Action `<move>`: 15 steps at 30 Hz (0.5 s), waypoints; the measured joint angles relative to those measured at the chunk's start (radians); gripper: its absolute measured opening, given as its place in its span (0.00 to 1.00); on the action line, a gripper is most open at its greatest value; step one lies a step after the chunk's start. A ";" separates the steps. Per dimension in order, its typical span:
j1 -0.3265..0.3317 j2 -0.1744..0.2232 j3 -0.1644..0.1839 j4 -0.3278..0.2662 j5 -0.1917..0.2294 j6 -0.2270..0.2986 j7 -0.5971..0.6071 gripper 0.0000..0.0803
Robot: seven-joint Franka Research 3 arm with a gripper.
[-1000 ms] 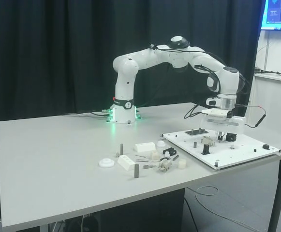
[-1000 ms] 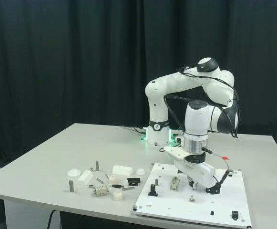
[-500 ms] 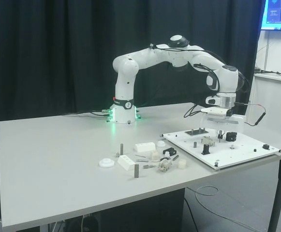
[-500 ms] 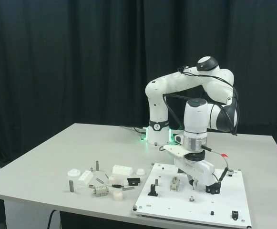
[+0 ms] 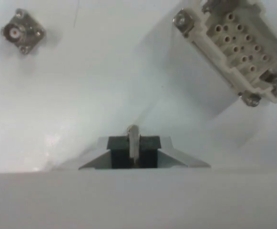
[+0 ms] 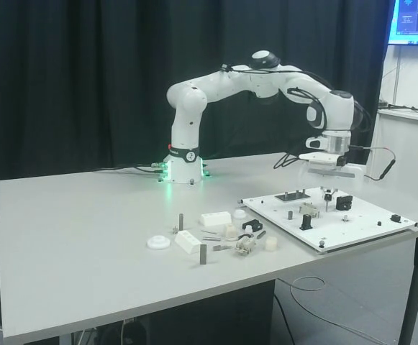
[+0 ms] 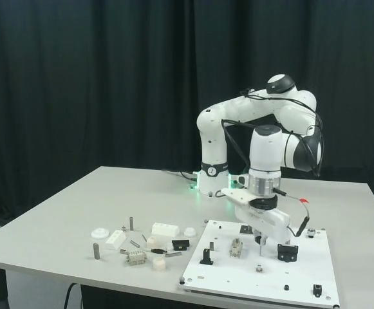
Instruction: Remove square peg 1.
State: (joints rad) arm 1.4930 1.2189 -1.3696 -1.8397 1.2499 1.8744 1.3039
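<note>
A flat grey table [image 6: 86, 215] stands before heavy black curtains [image 7: 109, 77] that close off the room behind it. At the upper edge of the first room view a lit wall screen [image 6: 414, 21] shows, its writing too small to read. The white seven-jointed arm [image 6: 266, 75] is bolted near the table's far side, green light glowing at its base [image 6: 183, 169].

On the table's near part lies a white square assembly board [image 7: 264, 273], with loose parts scattered beside it: a white round disc [image 6: 157, 242], white rectangular blocks [image 6: 216, 218], an upright grey metal pin [image 6: 181, 218] and a small black bracket [image 6: 252, 225]. On the board stand a black clip-like fixture [image 7: 206, 256], a pale multi-pin connector block [image 5: 238, 45], a small black block [image 7: 286, 252] and, in the wrist view, a little square-flanged metal socket [image 5: 23, 33].

The gripper [image 7: 261, 239] hangs above the middle of the board, clenched around a thin grey metal square peg [image 5: 133, 143]. The peg hangs upright from between the fingers, its lower end clear of the board surface in both room views. In the wrist view it sits against the dark gap between the two pale fingers, with the connector block nearby on the board below.

No brand marks or labels can be read on the arm or the parts.
</note>
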 joint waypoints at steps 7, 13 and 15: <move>0.018 -0.001 -0.031 -0.008 -0.025 -0.001 0.002 0.05; 0.028 -0.001 -0.053 -0.011 -0.043 -0.009 0.002 0.04; 0.030 -0.001 -0.058 -0.011 -0.046 -0.014 0.002 0.04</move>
State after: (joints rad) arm 1.5233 1.2178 -1.4279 -1.8509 1.2042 1.8601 1.3063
